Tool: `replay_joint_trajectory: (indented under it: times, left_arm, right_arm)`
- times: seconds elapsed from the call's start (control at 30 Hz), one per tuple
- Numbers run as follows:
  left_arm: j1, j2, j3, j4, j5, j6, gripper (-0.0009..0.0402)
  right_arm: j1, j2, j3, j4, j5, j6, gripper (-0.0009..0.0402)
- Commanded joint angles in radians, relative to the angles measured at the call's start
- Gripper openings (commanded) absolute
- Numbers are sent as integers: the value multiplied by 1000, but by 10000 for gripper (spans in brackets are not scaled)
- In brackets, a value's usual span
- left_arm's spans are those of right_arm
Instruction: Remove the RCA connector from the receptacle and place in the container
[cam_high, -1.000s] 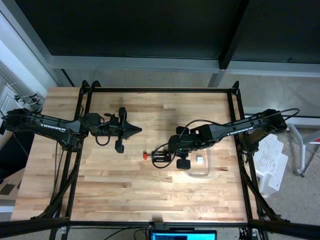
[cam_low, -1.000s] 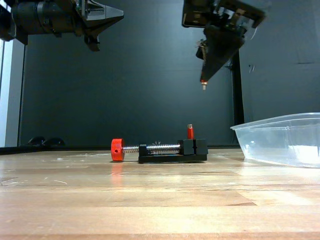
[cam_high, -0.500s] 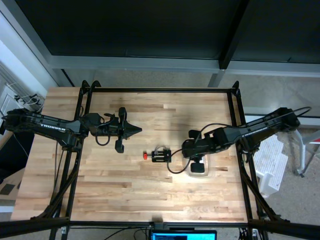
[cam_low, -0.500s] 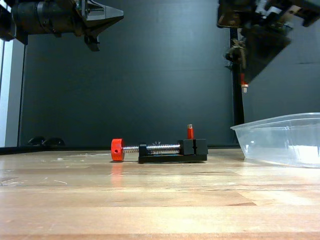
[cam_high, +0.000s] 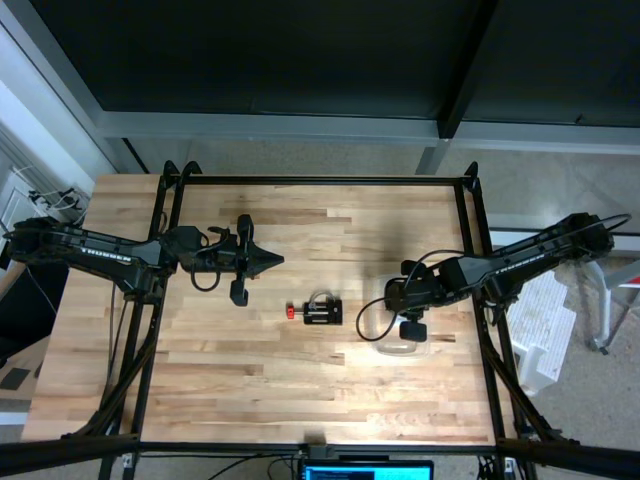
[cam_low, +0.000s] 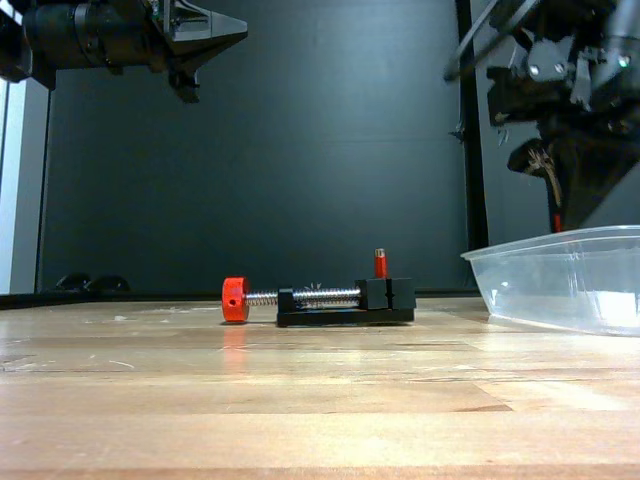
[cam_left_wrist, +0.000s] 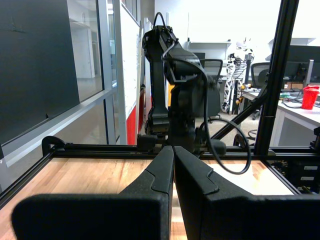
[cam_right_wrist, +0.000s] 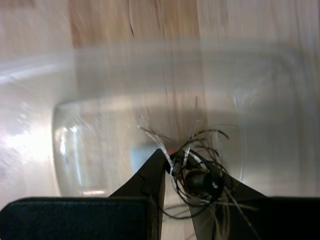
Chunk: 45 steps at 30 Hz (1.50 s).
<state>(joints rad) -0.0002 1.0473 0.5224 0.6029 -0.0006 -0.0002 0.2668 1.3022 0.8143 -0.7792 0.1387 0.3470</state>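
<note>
**Red plug (cam_low: 557, 222) gripped just above the one clear tray (cam_low: 545, 285)**

Nearest, on the right side of the wooden table (cam_low: 300, 400), lies a single clear plastic tray with rounded corners. The right claw (cam_low: 566, 218) hangs over it, pointing down, with its tip level with the tray's rim. It is clenched on the one slim red plug, of which only a red sliver shows at the tip. Whether the plug touches the tray cannot be told. From the right wrist camera, loose thin wires (cam_right_wrist: 200, 145) tangle round the claw's tip, and one small pale grey piece (cam_right_wrist: 142, 157) lies on the tray floor just beside it. From above, one thin black cord (cam_high: 362, 326) loops out from the claw to the left of the tray.

A little farther and to the left, apart from the tray, one black block (cam_low: 345, 297) rests flat on the table. It has one orange-red knob (cam_low: 234, 299) at its left end, on a silvery threaded rod. One short red peg (cam_low: 380, 263) with a pale top stands upright on its right half. So two red upright pieces show in all: the plug in the claw and the peg on the block.

Farther and to the left, the left claw (cam_high: 272, 260) hangs high above the table, pointing right. Its two fingers are pressed together with nothing between them. It is well apart from the block and the tray.
</note>
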Motion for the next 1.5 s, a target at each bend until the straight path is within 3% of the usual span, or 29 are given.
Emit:
replay_joint_trajectory:
  times: [0.03, 0.2, 0.63, 0.83, 1.2, 1.5]
  left_arm:
    - [0, 0, 0, 0, 0, 0, 0]
    - [0, 0, 0, 0, 0, 0, 0]
    - [0, 0, 0, 0, 0, 0, 0]
    - [0, 0, 0, 0, 0, 0, 0]
    - [0, 0, 0, 0, 0, 0, 0]
    - [0, 0, 0, 0, 0, 0, 0]
  right_arm:
    - [0, 1, -22, -4, 1, 15, 4]
    - [1, 1, -44, -16, 1, 23, 21]
    - [2, 1, -36, -33, 26, 40, 138]
    - [2, 1, 8, -42, 26, 40, 156]
    - [1, 1, 153, -123, 23, 37, 112]
    - [-97, 1, 301, -121, -9, -79, 2]
